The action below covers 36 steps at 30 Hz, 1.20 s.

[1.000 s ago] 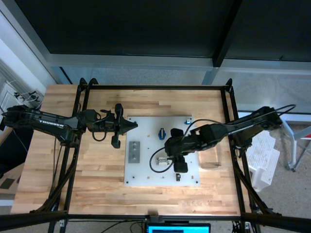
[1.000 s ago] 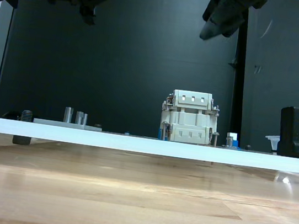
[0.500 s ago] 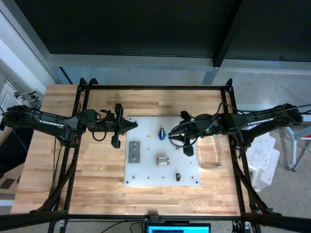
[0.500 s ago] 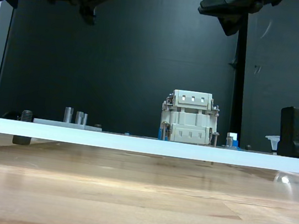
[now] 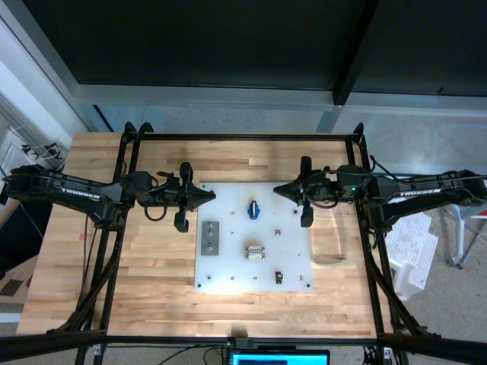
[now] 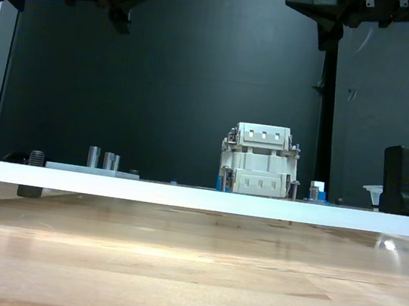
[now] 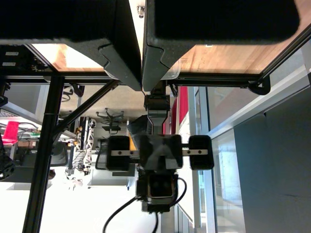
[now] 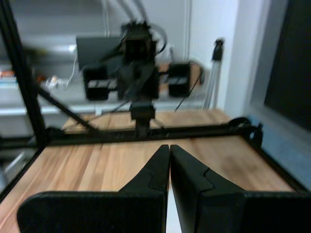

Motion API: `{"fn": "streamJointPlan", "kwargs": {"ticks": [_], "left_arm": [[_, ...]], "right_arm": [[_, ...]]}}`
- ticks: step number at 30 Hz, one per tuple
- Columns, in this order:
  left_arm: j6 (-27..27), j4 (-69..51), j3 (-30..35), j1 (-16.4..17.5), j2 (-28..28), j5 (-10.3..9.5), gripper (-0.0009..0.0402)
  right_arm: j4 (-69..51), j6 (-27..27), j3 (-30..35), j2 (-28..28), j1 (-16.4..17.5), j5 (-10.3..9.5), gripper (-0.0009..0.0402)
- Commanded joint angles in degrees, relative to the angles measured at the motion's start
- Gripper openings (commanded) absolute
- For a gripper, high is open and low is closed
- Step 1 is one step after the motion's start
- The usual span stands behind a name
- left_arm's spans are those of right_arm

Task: Pick the HAN10E connector and install on the hub

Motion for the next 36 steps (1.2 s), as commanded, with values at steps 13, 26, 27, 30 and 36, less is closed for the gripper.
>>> {"fn": "streamJointPlan", "kwargs": {"ticks": [13,26,27,30,36], "left_arm": [[0.02,0.02,0.02,0.02,0.02,0.02,0.0],[0.02,0.02,0.02,0.02,0.02,0.02,0.0],[0.02,0.02,0.02,0.02,0.02,0.02,0.0],[0.02,0.0,0.02,0.02,0.02,0.02,0.0],[0.02,0.0,0.02,0.02,0.02,0.0,0.0]], "right_arm": [[6.54,0.96,-5.46,-2.14,-0.66,-2.93,0.0],[6.56,1.84,-5.97,-2.14,-0.61,-3.34,0.0],[6.54,1.84,-5.97,-2.14,-0.59,-3.34,0.0],[6.51,1.81,-5.97,-2.14,-0.59,-3.34,0.0],[6.49,1.81,-5.97,-2.14,-0.59,-3.32,0.0]]}}
